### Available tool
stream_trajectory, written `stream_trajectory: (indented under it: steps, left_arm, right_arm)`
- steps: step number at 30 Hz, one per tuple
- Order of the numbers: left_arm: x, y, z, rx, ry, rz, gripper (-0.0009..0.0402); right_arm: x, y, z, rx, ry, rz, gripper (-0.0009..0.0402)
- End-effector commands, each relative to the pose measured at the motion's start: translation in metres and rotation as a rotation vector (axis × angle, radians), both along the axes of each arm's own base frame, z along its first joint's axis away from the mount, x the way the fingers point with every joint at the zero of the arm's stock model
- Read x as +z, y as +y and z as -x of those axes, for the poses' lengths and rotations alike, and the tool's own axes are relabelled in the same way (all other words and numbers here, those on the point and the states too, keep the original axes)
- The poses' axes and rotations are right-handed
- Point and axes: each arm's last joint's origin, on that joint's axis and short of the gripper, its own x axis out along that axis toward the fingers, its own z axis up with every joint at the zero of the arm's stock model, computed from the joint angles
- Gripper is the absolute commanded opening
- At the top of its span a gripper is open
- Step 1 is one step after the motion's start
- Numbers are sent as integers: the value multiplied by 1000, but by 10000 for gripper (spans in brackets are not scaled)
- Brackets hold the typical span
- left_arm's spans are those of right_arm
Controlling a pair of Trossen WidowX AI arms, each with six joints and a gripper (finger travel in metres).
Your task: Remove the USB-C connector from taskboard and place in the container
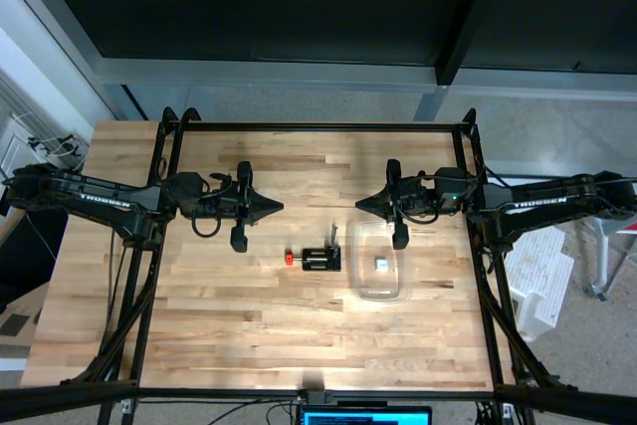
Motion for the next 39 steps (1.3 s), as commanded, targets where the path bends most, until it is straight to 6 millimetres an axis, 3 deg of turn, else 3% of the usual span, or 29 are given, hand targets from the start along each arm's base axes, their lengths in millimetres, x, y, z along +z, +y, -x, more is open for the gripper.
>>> stream_trajectory:
  steps: [1, 28, 32, 39]
  left_arm:
    - [0, 0, 0, 0, 1, 0, 0]
    - [0, 0, 0, 0, 0, 0, 0]
    - [0, 0, 0, 0, 0, 0, 0]
    - [0, 0, 0, 0, 0, 0, 0]
  right_arm:
    - [0, 0, 0, 1, -1, 0, 0]
    - [0, 0, 0, 1, -1, -2, 0]
    - [-5, 3, 4, 85, 74, -7, 0]
    - [-4, 3, 3, 82, 248, 5, 0]
